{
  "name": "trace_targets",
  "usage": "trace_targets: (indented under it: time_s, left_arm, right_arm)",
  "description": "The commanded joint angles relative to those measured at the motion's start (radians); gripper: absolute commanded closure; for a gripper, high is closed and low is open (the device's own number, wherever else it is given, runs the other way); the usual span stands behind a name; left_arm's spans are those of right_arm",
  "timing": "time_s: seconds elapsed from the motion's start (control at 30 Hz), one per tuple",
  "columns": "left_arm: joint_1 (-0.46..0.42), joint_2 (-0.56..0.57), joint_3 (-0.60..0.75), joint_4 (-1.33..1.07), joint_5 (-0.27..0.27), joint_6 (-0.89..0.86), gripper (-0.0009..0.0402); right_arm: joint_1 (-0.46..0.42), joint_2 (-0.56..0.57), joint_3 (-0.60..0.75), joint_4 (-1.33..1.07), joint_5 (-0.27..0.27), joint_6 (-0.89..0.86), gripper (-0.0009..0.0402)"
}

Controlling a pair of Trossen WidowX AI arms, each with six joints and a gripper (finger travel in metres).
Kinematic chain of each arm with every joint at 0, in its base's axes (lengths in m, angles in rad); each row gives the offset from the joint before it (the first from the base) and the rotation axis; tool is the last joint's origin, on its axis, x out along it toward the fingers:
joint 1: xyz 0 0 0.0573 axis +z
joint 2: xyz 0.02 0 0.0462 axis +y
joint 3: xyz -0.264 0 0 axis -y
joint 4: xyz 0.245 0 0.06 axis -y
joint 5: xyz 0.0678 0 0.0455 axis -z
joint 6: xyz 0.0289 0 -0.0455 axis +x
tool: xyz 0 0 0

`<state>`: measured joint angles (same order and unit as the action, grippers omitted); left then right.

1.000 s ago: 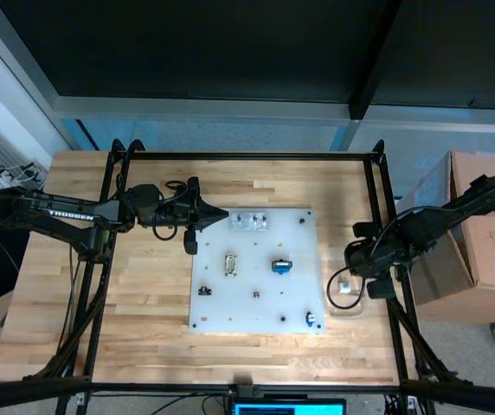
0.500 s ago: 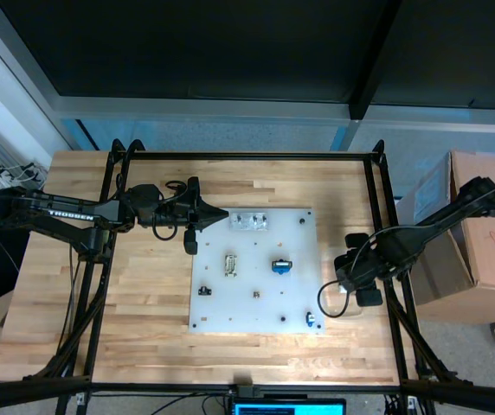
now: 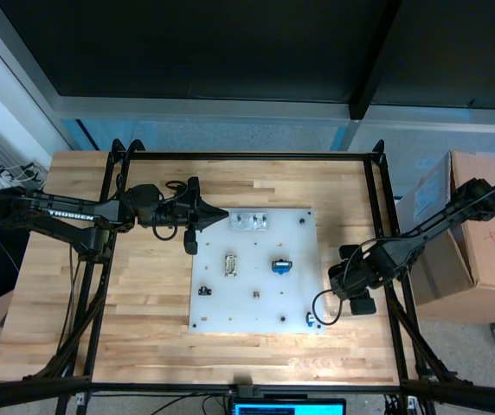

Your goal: Pick the RJ45 connector and install on the taskboard

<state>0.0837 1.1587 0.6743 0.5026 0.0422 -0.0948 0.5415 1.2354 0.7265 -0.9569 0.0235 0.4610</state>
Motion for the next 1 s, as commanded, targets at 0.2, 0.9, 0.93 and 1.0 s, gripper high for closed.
trace_targets:
  time_s: [0.2,0.9,0.93,1.0]
  left_arm:
    - [0.0,0.0,0.0,0.0,0.0,0.0,0.0393]
    - [0.0,0.0,0.0,0.0,0.0,0.0,0.0393]
    - [0.0,0.0,0.0,0.0,0.0,0.0,0.0393]
    - [0.0,0.0,0.0,0.0,0.0,0.0,0.0393]
  right_arm:
    - [0.002,0.001,-0.006,0.008,0.003,0.006,0.028]
    - [0.002,-0.018,0.089,-0.093,0.011,0.004,0.0391]
    - [0.002,-0.018,0.099,-0.102,0.011,0.004,0.0391]
    - [0.003,-0.018,0.116,-0.117,0.011,0.004,0.0392]
